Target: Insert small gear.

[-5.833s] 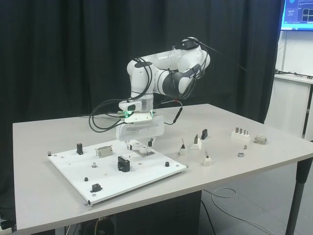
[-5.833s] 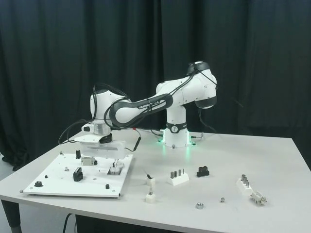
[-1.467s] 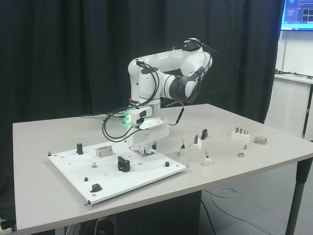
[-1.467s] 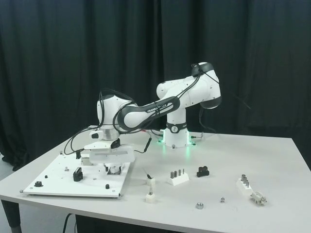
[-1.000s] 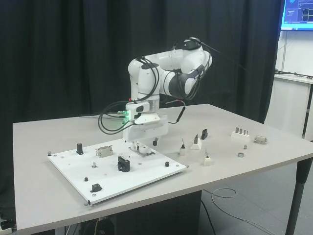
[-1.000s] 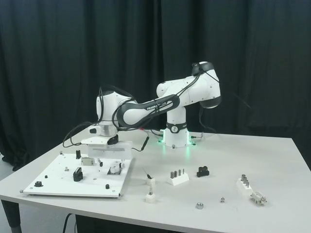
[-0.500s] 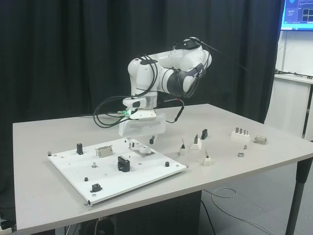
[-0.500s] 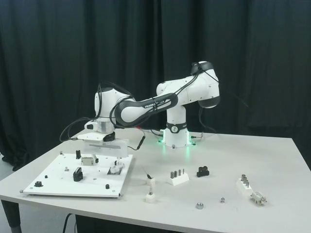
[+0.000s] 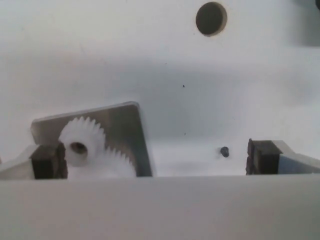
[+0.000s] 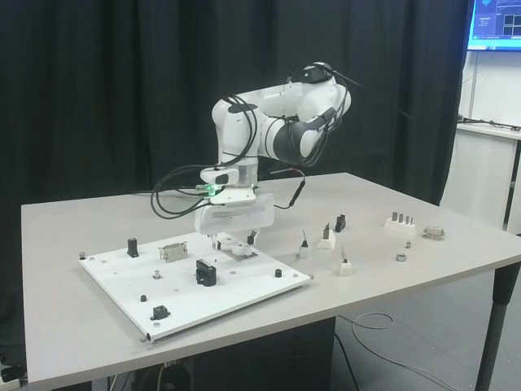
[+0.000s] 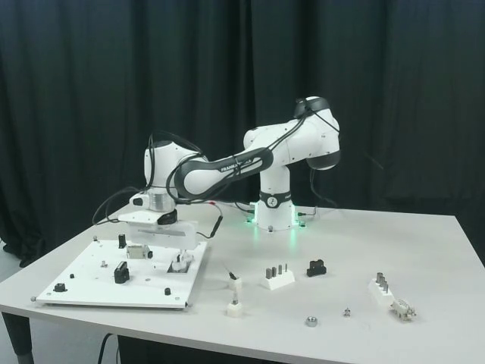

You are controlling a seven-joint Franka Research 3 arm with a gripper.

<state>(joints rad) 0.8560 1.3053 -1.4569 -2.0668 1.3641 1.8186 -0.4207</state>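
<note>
The small white gear (image 9: 80, 145) sits on a grey gear plate (image 9: 127, 130) with its centre hole showing. It meshes with a second white gear (image 9: 117, 162) that is partly hidden by the hand. My gripper (image 9: 155, 159) is open, and one black pad (image 9: 48, 161) stands just beside the small gear. The other pad (image 9: 261, 156) is far off over the bare white board (image 9: 190, 75). Nothing is held. In the room views my gripper (image 10: 234, 238) (image 11: 180, 258) hovers a little above the gear plate (image 10: 241, 249) on the white board (image 10: 187, 289) (image 11: 91, 292).
The board also carries black blocks (image 10: 205, 272) (image 10: 133, 246), a grey connector (image 10: 172, 251) and small pegs. On the table to the right stand small white holders (image 10: 326, 238) (image 10: 400, 222), a black part (image 10: 339, 221), a nut (image 10: 400, 257) and a grey connector (image 10: 433, 233).
The hand was down at the gear plate 1.5 s ago; it has since risen and turned, and now hovers slightly above the plate.
</note>
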